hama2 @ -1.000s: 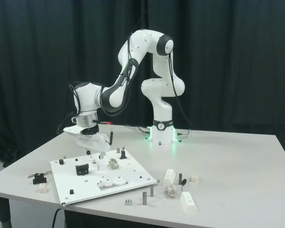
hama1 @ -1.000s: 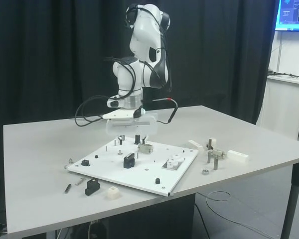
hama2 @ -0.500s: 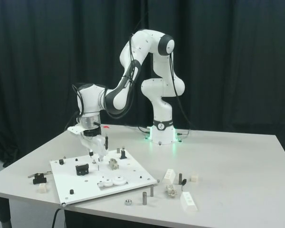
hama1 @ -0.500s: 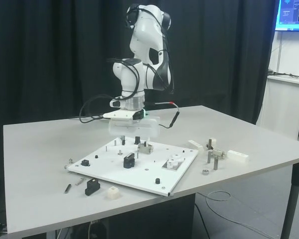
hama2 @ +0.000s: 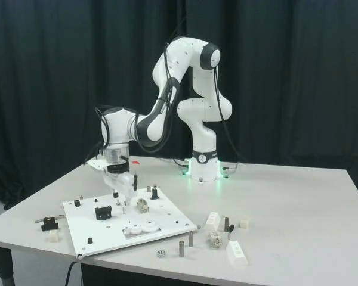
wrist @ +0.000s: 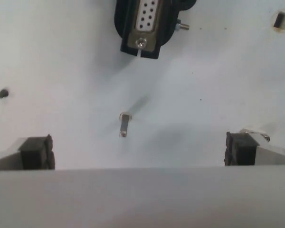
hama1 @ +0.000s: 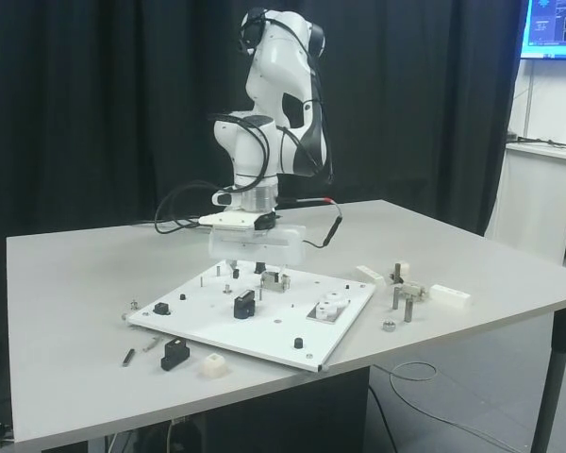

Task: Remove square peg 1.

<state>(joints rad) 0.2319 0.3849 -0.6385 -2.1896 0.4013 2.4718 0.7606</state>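
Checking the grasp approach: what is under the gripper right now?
Under the open gripper stands a small metal peg on the white board, with a black connector beyond it. The gripper body hides whatever is nearer.

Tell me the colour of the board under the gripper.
White. The board under the gripper shows best in the first room view.

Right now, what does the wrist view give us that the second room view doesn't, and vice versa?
Only the wrist view shows the two black fingertips spread wide open, a small upright peg on the board midway between them, and a black connector with pin holes beyond it.

Only the second room view shows the whole white arm, the grey table and the loose parts beside the board.

Both show the white board under the gripper, which hovers above it and holds nothing.
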